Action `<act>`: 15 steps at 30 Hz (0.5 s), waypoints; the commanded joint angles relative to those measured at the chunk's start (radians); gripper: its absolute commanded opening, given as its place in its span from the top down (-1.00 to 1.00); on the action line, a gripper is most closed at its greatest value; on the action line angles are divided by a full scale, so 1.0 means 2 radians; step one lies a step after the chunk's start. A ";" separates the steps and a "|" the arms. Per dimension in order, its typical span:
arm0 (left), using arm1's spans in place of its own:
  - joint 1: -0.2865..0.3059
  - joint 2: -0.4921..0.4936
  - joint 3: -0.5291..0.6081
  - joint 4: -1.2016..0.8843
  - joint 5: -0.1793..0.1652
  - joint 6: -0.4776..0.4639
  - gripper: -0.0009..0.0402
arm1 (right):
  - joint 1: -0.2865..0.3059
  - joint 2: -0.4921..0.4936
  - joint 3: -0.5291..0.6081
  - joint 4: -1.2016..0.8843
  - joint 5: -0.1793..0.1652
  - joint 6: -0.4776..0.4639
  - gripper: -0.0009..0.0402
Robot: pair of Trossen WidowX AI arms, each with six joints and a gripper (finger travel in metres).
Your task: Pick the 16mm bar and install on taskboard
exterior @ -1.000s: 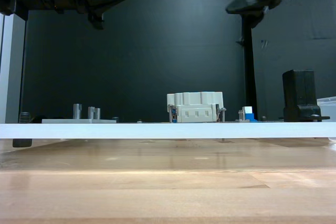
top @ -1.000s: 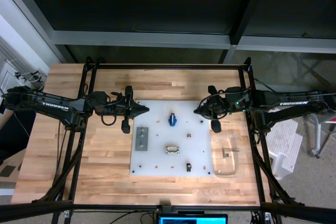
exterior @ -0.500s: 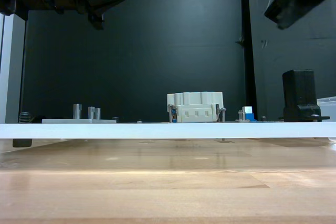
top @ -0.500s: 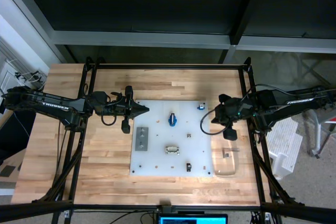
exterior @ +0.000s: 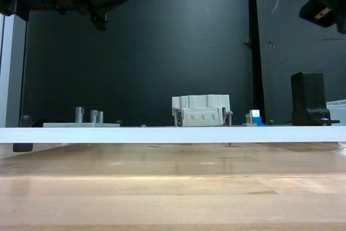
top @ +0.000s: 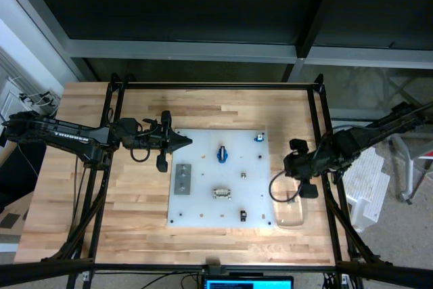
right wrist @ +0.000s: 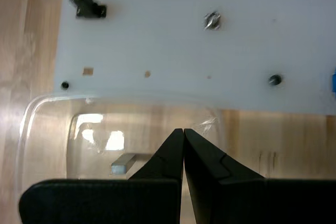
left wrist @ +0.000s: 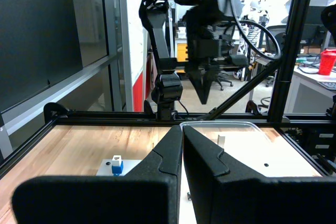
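The 16mm bar is a small grey stub lying in the clear plastic tray, just off the taskboard's right edge. My right gripper is shut and empty. It points down above the tray's far end, close to the board's edge, with the bar off to one side. From above, the right gripper hangs over the tray. The white taskboard lies mid-table. My left gripper is shut and empty, hovering high over the board's far left corner.
On the board stand a grey block, a blue fitting, a beige connector and a black socket. A black frame of posts surrounds the table. The right arm's cable loops over the tray.
The right arm swung from over the board's far right part toward the near right, ending above the clear tray with its gripper pointing down. The left arm has not moved.
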 commanded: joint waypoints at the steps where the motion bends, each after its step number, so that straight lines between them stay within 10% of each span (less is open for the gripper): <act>1: 0.000 0.000 0.000 0.000 0.000 0.000 0.96 | 0.037 0.014 0.000 -0.012 0.001 0.034 0.96; 15: 0.000 0.000 0.000 0.000 0.000 0.000 0.96 | 0.138 0.090 -0.001 -0.017 0.009 0.124 0.96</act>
